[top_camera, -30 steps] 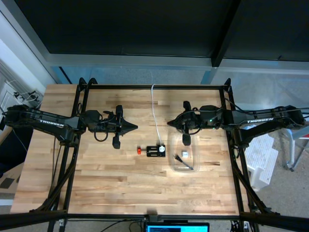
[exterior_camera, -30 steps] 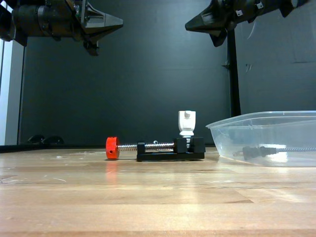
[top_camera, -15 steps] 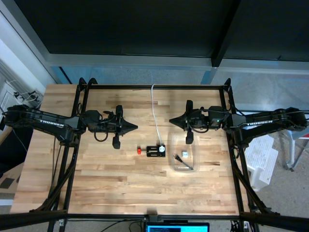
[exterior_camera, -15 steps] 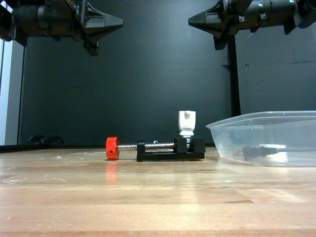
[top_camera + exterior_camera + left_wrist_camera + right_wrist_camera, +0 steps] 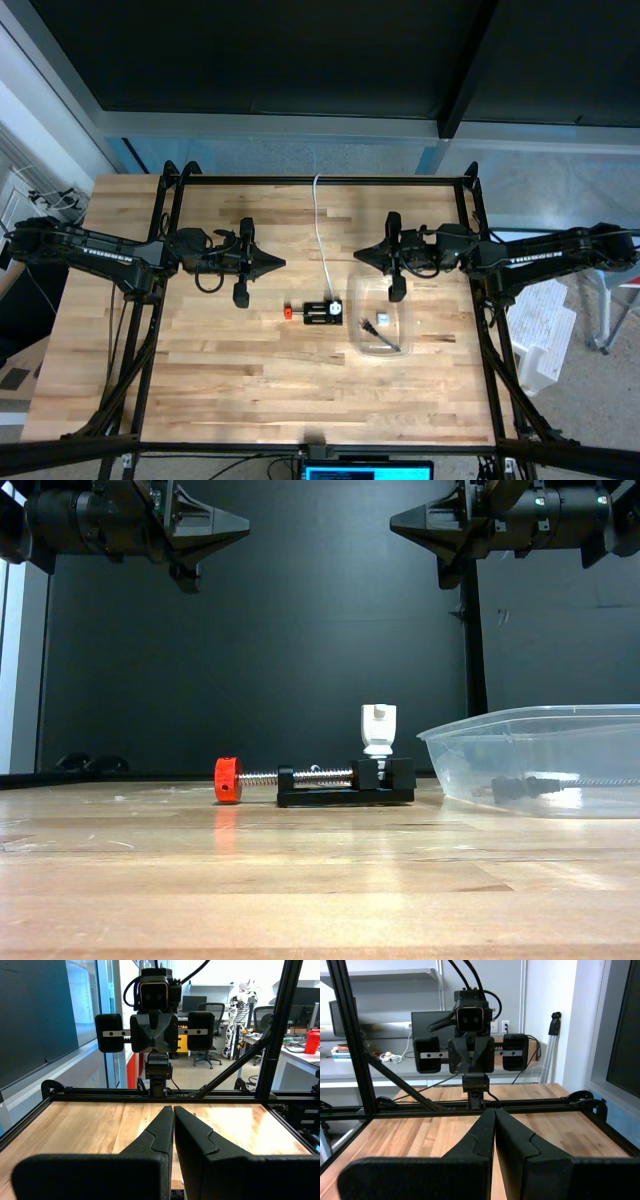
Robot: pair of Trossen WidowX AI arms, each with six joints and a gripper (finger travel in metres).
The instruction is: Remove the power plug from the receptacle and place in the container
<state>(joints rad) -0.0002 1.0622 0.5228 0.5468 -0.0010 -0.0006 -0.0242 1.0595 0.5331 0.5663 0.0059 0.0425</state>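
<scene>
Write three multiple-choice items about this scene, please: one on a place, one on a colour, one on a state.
1. Where does the power plug lie? A on bare wood; B in the container; C in a gripper.
2. The vise knob is: A red; B blue; C green.
3. The left gripper and right gripper, both raised above the table, have fingers: A shut, empty; B wide open; C shut on the plug.
Answers: 1 B, it shows through the clear wall; 2 A, plainly red in the low view; 3 A, the wrist views show tips meeting.
</scene>
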